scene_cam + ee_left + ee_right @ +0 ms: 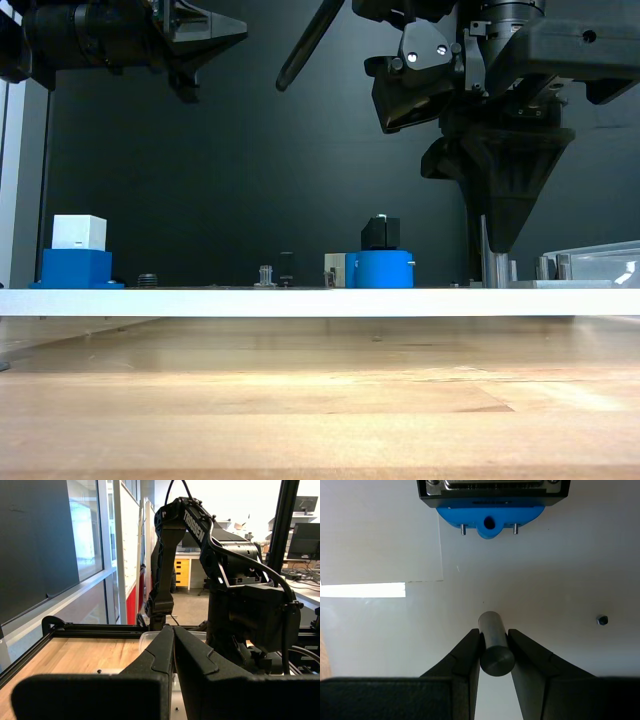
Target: Pick the 16mm cylinder and place it in the taskboard
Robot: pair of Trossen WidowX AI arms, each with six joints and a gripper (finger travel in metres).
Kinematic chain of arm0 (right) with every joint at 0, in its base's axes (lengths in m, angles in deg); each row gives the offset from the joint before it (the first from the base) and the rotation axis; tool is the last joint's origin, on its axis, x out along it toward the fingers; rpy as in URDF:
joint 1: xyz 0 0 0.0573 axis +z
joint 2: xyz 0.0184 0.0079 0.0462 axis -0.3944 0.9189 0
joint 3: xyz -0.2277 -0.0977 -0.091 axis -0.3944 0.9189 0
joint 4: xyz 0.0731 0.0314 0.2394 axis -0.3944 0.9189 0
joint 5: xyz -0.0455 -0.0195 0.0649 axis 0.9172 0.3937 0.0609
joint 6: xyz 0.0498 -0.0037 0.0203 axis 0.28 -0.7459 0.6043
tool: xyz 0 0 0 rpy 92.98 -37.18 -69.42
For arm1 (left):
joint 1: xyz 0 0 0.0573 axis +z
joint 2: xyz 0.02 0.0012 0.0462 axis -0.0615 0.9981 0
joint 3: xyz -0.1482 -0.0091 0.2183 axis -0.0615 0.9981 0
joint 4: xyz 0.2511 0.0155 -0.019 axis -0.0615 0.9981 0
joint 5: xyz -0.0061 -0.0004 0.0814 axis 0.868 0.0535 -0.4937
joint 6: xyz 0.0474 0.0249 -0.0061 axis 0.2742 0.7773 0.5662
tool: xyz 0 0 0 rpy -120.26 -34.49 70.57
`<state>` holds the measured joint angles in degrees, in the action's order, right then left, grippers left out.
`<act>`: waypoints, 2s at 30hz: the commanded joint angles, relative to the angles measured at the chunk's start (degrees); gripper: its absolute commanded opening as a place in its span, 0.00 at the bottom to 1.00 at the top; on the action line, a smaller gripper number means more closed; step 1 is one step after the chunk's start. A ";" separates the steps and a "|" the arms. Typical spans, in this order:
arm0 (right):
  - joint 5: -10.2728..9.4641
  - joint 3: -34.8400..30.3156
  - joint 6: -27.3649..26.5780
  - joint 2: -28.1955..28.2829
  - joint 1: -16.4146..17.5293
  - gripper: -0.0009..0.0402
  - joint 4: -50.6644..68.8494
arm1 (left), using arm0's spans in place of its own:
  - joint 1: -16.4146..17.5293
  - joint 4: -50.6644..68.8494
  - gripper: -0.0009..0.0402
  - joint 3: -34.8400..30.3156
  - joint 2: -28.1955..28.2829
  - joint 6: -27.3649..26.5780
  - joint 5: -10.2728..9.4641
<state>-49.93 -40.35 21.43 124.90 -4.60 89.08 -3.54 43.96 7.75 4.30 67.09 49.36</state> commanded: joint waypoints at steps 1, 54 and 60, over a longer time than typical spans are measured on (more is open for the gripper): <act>0.09 -0.09 0.00 -0.04 0.04 0.05 -0.02 | 0.02 0.00 0.02 0.00 0.02 0.00 0.00; 0.59 0.66 -0.83 2.67 0.00 0.63 -2.69 | 0.00 0.00 0.02 0.00 0.02 0.02 0.00; 0.59 0.66 -0.83 2.60 0.04 0.63 -2.71 | 0.02 0.00 0.02 0.00 0.02 0.00 0.00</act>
<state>-49.34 -39.65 20.56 127.57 -4.60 86.35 -3.54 43.96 7.77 4.30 67.09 49.36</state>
